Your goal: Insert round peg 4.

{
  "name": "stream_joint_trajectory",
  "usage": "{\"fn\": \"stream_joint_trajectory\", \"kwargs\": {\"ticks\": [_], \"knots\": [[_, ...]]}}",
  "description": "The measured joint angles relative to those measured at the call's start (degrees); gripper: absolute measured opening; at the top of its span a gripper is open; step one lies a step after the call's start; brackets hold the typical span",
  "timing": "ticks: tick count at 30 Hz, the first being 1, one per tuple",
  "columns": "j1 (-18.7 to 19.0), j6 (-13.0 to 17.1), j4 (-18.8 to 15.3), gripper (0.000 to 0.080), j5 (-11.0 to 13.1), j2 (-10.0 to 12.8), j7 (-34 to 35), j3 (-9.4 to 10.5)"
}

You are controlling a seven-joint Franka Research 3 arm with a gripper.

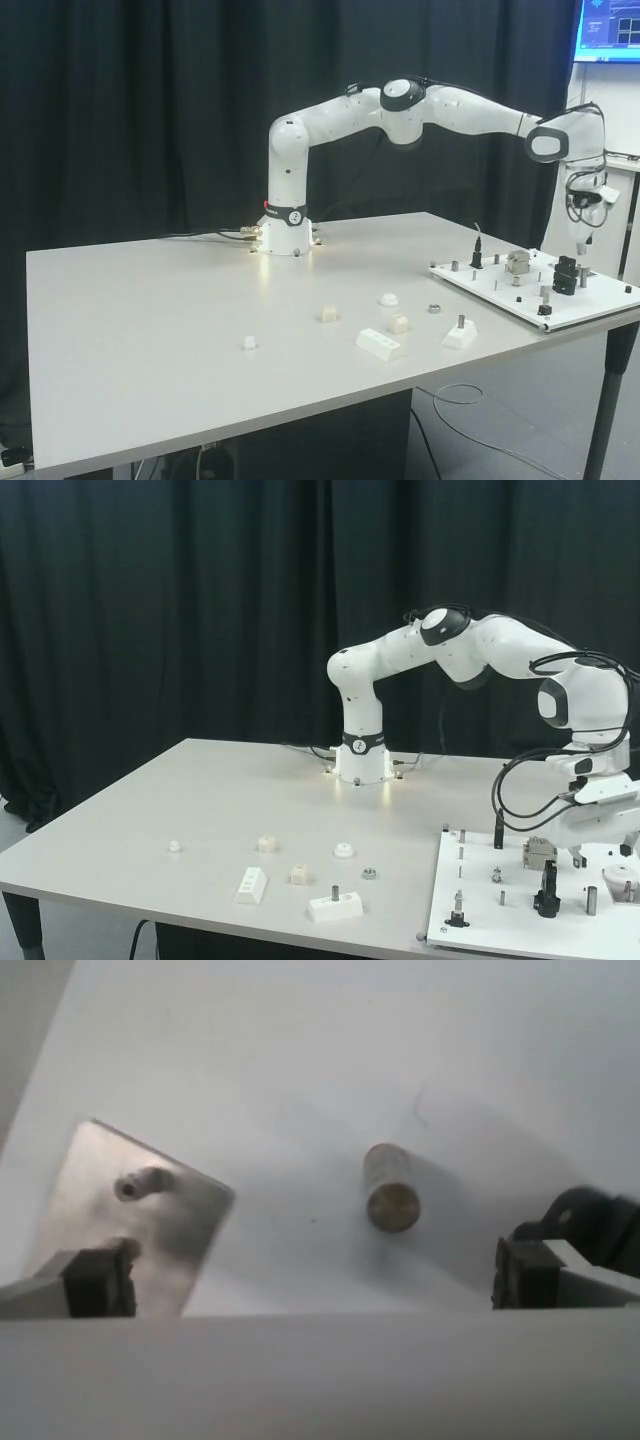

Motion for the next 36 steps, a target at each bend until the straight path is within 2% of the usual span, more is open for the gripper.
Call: {"fn": "stream_joint_trajectory", "kwargs": {"ticks": [5,14,29,36], "knots": [[0.50,-0.17,0.00,0.0800,0.07,-0.07,5.72,0.00],[1.32,-0.78,-0.14,0.0800,1.80,-0.07,10.51,0.01],[2.59,-0.93,-1.33,0.0800,5.39,-0.03,12.36,0.08],[3.08,0.13,-2.28,0.0800,6.28,-0.02,12.52,0.09]]}}
